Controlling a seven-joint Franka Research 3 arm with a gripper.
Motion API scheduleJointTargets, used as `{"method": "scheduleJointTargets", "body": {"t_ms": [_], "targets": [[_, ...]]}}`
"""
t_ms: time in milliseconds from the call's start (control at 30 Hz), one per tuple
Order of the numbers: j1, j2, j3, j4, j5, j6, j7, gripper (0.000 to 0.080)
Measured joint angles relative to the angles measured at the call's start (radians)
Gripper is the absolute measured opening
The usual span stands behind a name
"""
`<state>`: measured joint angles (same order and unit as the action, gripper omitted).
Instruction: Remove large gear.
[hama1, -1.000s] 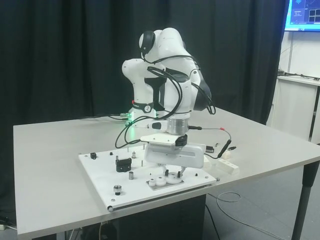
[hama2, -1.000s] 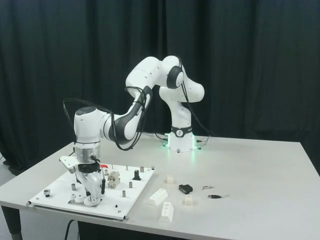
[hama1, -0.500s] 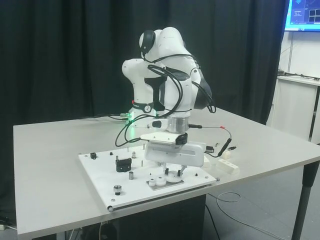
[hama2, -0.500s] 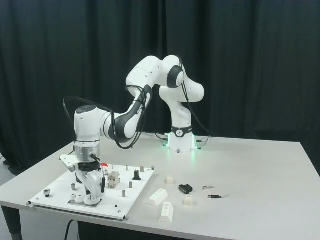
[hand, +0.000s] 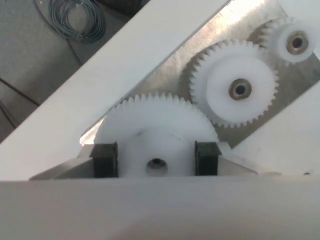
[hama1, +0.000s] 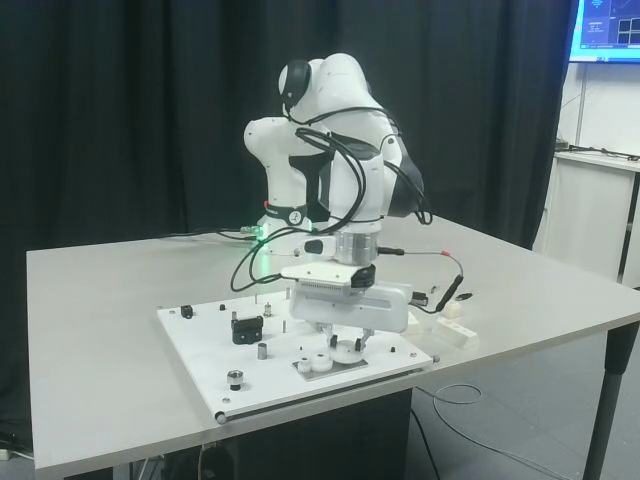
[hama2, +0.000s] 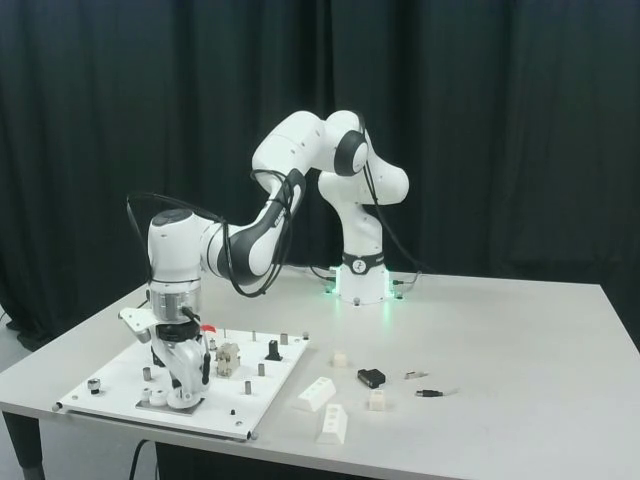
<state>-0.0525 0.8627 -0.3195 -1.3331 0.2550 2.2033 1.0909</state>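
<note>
The second room view showed the grey table (hama2: 500, 340) with the white arm (hama2: 270, 215) bolted at its far side and bent down over a white board (hama2: 110, 395) lying at the near corner. In the first room view the hand (hama1: 345, 342) was seen low over a small metal plate (hama1: 318, 370) near the board's front edge, where white gears were seated. In the wrist view the large gear (hand: 155, 127) was found between the two black pads (hand: 105, 160), which were pressed against its raised hub on either side, so the hand was judged closed on that gear. Whether the gear sat fully on the plate or was raised a little could not be told. A medium gear (hand: 235, 90) stood just beside it, with the teeth of the two close or meshing, and a small gear (hand: 292, 42) lay beyond that one. It was judged that the step in hand was the lifting of the large gear off its shaft. For this to be done well, the pull should be kept straight up along the shaft, with no tilt, so that the bore would not bind and the neighbouring teeth would not be dragged; the grip on the hub should be held firm and centred until the gear was clear of the others.
</note>
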Motion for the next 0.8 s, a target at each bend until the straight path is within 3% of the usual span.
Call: {"method": "scheduleJointTargets", "body": {"t_ms": [800], "targets": [[0.014, -0.051, -0.022, 0.003, -0.014, -0.05, 0.009, 0.0329]]}}
